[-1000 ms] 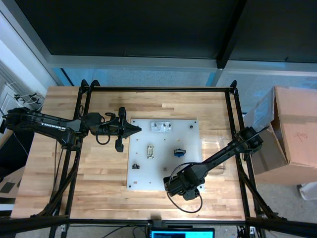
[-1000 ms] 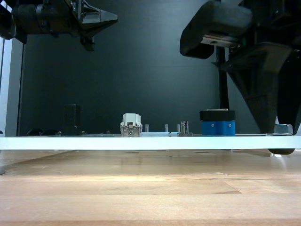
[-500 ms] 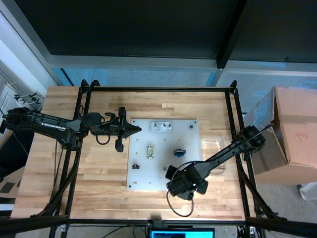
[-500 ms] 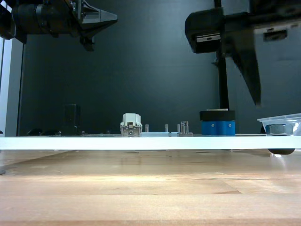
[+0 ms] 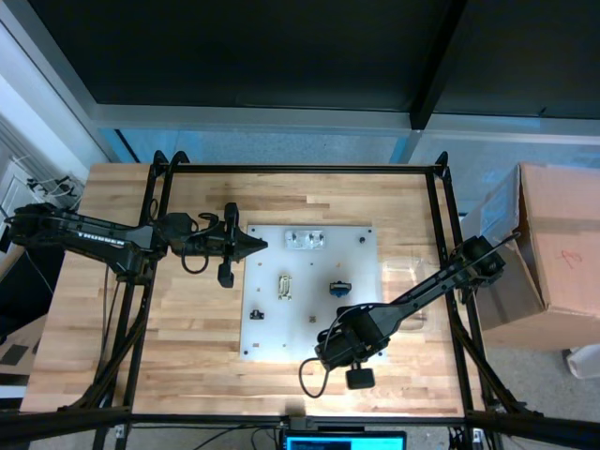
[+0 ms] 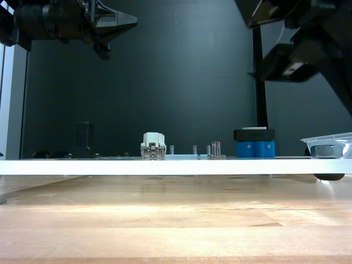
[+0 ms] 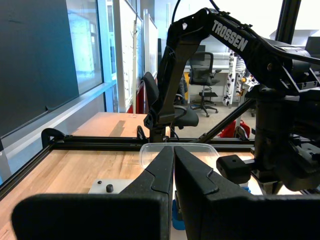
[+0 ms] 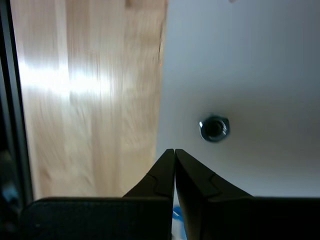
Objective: Unfasten the M12 nut and place it in the container
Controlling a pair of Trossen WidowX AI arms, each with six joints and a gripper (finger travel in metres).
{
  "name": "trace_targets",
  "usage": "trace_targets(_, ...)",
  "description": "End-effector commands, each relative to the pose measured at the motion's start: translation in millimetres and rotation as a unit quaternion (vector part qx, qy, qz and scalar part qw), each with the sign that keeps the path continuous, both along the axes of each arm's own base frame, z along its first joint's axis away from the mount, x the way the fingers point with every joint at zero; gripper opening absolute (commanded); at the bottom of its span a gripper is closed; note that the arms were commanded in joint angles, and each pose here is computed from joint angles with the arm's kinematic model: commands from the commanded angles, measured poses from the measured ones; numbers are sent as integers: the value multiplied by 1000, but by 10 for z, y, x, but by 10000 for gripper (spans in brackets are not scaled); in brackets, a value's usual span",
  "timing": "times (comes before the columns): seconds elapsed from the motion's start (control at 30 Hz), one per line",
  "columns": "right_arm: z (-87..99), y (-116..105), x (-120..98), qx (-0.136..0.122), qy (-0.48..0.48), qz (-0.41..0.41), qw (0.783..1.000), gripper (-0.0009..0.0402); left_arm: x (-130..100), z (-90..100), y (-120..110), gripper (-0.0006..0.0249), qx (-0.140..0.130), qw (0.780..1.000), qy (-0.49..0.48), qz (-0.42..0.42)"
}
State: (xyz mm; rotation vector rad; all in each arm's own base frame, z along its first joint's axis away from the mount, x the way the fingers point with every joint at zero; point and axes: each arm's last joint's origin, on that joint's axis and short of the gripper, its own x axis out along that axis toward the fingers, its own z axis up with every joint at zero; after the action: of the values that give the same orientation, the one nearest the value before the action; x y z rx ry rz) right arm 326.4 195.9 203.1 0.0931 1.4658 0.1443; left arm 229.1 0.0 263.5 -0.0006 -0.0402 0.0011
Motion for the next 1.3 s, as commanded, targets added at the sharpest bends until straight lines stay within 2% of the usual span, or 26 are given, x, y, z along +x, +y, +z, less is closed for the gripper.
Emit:
trace_targets(0.03,-57,11,18,10,-8,-34,999,-3,0,2,0,0,0,1000,0,0)
trace_targets(0.33,-235,-15,-10,11,-13,-48,999,0,0,2,0,0,0,1000,0,0)
trace_targets(0.53,-243,-31,-25,4,-10,-46,999,0,0,2,0,0,0,1000,0,0)
trace_targets(0.6,-246,-51,-32,-18,-15,-49,999,0,0,2,0,0,0,1000,0,0)
trace_targets(0.63,-247,-52,-35,-20,-14,-48,999,0,0,2,0,0,0,1000,0,0)
trace_targets(0.9,-230,-58,-42,-21,-16,-36,999,0,0,2,0,0,0,1000,0,0)
trace_targets(0.97,-211,-89,-54,-55,-27,-42,997,0,0,2,1,0,0,1000,0,0)
trace_targets(1.07,-152,-156,-79,-144,-61,-55,986,0,0,2,0,0,0,1000,0,0)
trace_targets(1.1,-130,-171,-89,-164,-67,-60,982,0,0,2,0,0,0,1000,-1,0)
trace_targets(1.17,-102,-185,-100,-176,-70,-69,979,0,0,2,0,0,0,1000,0,0)
trace_targets(1.3,-71,-175,-118,-154,-60,-66,984,0,0,2,0,0,0,1000,-1,0)
